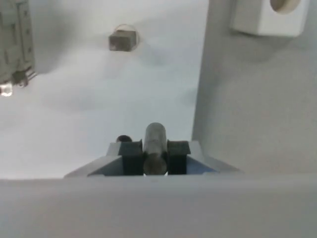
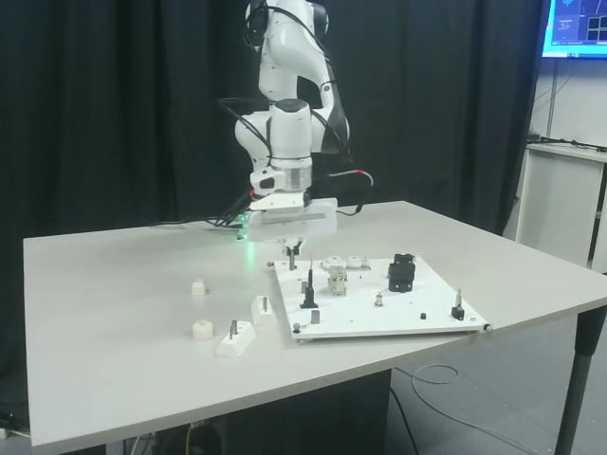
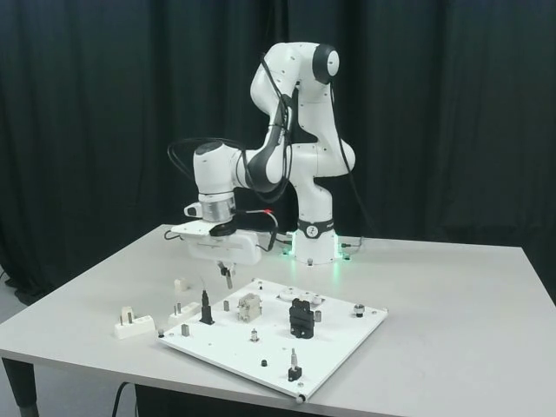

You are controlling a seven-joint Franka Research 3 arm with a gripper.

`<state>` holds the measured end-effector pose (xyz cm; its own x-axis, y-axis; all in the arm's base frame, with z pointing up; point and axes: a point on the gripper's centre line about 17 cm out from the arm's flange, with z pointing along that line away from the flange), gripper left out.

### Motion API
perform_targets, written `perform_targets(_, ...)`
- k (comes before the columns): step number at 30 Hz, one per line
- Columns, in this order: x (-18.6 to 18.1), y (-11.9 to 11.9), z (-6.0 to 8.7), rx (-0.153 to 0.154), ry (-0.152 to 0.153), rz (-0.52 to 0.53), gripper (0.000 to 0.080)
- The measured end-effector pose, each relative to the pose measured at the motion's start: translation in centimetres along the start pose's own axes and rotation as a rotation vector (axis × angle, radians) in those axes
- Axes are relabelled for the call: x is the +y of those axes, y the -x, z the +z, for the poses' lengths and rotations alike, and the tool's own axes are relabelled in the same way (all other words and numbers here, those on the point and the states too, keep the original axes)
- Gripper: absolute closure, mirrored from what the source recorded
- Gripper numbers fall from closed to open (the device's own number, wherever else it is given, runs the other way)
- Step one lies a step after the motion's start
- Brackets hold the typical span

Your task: Insert round peg 3.

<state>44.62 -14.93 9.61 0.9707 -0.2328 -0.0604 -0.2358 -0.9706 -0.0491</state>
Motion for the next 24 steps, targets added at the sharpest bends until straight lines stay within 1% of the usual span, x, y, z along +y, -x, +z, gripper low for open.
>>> perform_targets(3, -0.4, 0.1, 0.2, 0.007, 0.007, -0.015, 0.0702)
perform_targets(7, -0.8, 0.4, 0.7, 0.007, 0.01, -0.025, 0.0702)
perform_targets(12, -1.1, 1.2, 1.5, -0.003, 0.012, -0.03, 0.0702)
perform_targets(18, -1.4, 2.3, 2.3, -0.022, 0.011, -0.024, 0.0702)
perform_targets(24, -1.7, 2.5, 2.6, -0.021, 0.011, -0.007, 0.0702)
